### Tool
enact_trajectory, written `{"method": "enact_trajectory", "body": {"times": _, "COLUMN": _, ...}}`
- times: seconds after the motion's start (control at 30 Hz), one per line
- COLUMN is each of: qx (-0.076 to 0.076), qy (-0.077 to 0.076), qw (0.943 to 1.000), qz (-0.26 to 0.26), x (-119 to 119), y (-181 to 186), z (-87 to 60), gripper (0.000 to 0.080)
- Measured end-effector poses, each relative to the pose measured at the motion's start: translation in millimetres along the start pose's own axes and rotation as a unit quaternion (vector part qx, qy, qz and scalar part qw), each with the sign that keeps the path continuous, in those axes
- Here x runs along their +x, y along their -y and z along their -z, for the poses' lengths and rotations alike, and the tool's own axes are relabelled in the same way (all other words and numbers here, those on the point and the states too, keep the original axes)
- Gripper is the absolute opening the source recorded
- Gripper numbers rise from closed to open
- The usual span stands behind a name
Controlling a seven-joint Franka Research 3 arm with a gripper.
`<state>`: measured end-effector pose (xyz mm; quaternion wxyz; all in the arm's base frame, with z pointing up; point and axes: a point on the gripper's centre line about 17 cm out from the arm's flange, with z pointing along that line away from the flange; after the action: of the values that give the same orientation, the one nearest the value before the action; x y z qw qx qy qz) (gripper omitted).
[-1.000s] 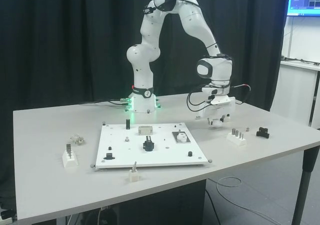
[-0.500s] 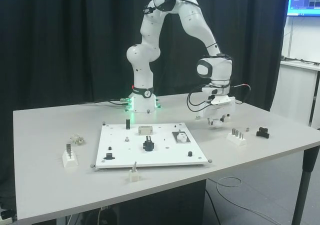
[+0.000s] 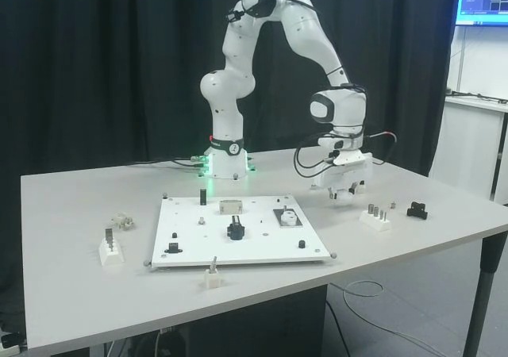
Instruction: Insert large gear.
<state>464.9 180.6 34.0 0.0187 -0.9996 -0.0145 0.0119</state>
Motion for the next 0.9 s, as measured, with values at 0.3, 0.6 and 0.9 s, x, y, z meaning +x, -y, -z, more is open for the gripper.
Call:
{"method": "enact_trajectory", "body": {"times": 0.3, "qx": -0.012, "qy": -0.012, "qw": 0.9998, "qz": 0.005, "x": 17.1, "y": -38.9, "z": 16.6, "gripper": 0.0593}}
{"method": "enact_trajectory", "body": {"times": 0.6, "qx": -0.023, "qy": -0.015, "qw": 0.9995, "qz": 0.015, "x": 27.8, "y": -91.5, "z": 37.1, "gripper": 0.0593}}
{"method": "enact_trajectory", "body": {"times": 0.9, "qx": -0.026, "qy": -0.01, "qw": 0.9994, "qz": 0.019, "x": 30.6, "y": -140.7, "z": 52.7, "gripper": 0.0593}}
